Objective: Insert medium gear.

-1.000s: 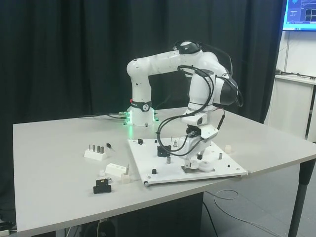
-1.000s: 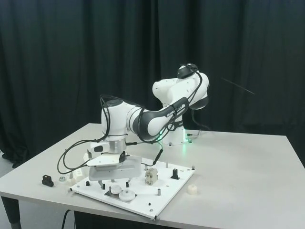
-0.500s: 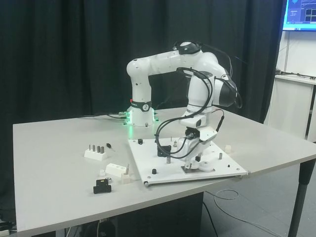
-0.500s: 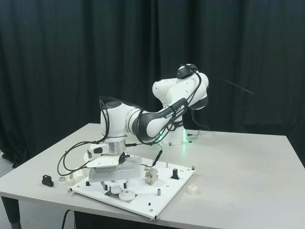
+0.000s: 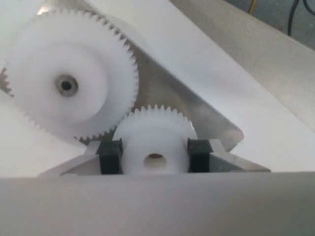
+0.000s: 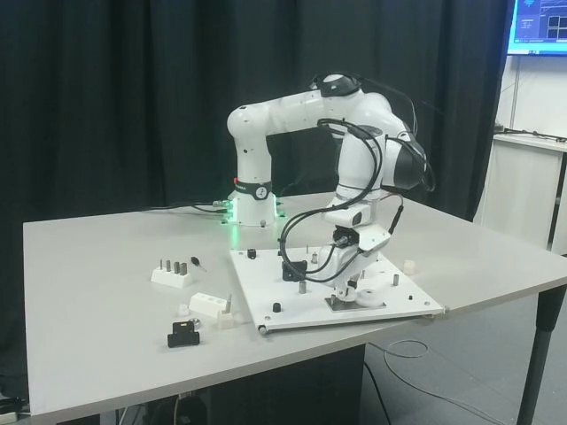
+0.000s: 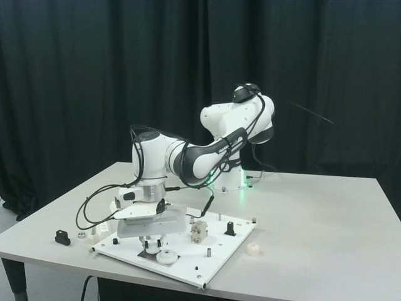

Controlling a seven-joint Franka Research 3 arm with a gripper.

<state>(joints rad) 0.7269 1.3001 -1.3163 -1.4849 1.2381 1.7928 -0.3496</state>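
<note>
My gripper (image 5: 154,157) is shut on the white medium gear (image 5: 155,132), its black pads (image 5: 109,156) pressing on the gear's hub from both sides. The gear's teeth mesh with those of the large white gear (image 5: 69,83), which sits on a peg over the grey metal plate (image 5: 197,115). In the first room view the gripper (image 6: 348,286) is low over that plate, at the near right of the white board (image 6: 266,288). In the second room view the gripper (image 7: 152,243) stands just behind the large gear (image 7: 166,256). Whether the medium gear sits fully down on its peg is hidden.
On the board stand a black fixture (image 6: 292,268) and several small pegs. Left of the board lie two white peg blocks (image 6: 171,273) (image 6: 211,306) and a black part (image 6: 183,335). A small white piece (image 6: 409,265) lies to the board's right.
The gripper has come down with the medium gear toward the metal plate, and now stands lower, beside the large gear.
</note>
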